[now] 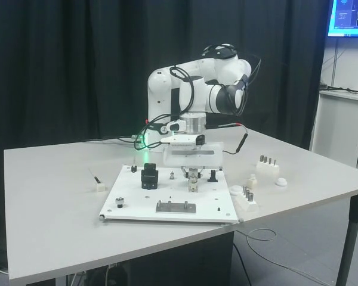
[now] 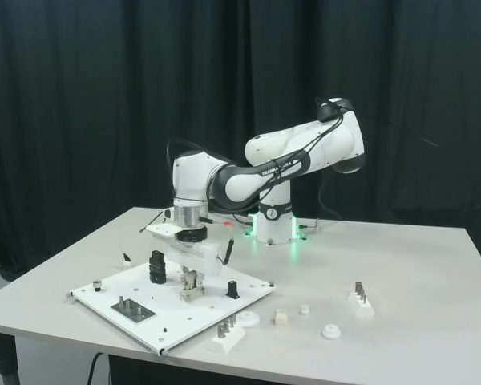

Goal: Insert waterproof.

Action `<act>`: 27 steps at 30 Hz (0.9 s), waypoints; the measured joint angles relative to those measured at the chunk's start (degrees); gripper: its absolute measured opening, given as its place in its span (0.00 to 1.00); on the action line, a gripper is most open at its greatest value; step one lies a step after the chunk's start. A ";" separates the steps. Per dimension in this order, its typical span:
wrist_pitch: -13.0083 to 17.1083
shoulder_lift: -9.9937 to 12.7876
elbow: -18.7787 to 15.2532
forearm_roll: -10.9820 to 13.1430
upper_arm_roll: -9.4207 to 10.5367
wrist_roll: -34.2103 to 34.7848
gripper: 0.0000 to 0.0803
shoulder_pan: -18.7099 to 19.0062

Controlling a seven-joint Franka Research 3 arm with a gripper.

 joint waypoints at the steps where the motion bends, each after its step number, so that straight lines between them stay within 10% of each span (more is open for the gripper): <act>1: 0.00 0.00 0.03 0.00 0.00 -0.11 0.39 -0.02; 27: -0.07 0.44 1.59 -0.31 0.20 -2.53 0.39 -1.29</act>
